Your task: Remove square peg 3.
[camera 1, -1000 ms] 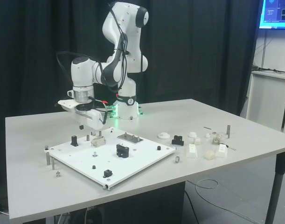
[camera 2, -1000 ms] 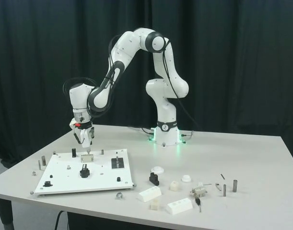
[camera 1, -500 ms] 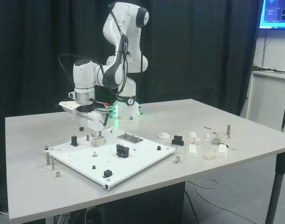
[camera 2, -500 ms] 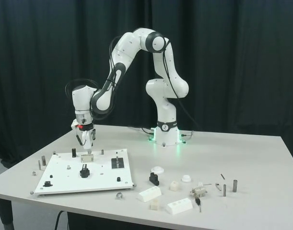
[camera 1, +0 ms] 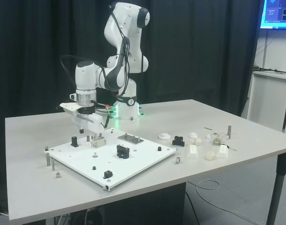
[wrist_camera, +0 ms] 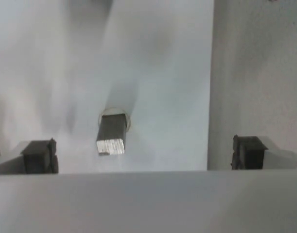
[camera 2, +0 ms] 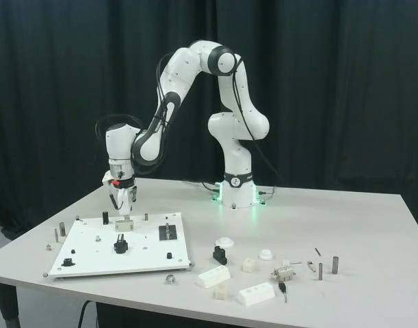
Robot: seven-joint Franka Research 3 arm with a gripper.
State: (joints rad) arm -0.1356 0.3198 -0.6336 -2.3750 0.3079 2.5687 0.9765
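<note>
Two black fingertips point(wrist_camera: 40, 156) show in the wrist view, set wide apart with nothing clamped between them, so the gripper point(wrist_camera: 143, 154) is spread. Between them, nearer one fingertip than the other, a square peg point(wrist_camera: 112, 134) stands upright in its socket in the white board point(wrist_camera: 158, 73), its flat square top facing the camera and touching neither finger. Beside it the board's straight edge meets the grey table point(wrist_camera: 255, 73). In the first room view the white arm point(camera 1: 115, 70) reaches out from its base, which shows a green light, and holds the gripper point(camera 1: 91, 125) low over the far part of the board point(camera 1: 133, 161), above a small grey block point(camera 1: 98, 140) and the pegs standing close by it; which of those small posts is the one seen by the wrist camera cannot be told from there. A black fixture point(camera 1: 121, 151) sits near the middle of the board, and another black piece point(camera 1: 108, 174) lies near its front corner. In the second room view the gripper point(camera 2: 121, 200) hangs just above the board's point(camera 2: 92, 263) back edge, fingers pointing down. Off the board, well apart from the arm, white blocks point(camera 2: 213, 276) and small metal parts point(camera 2: 284, 274) lie scattered on the table point(camera 2: 359, 225).
</note>
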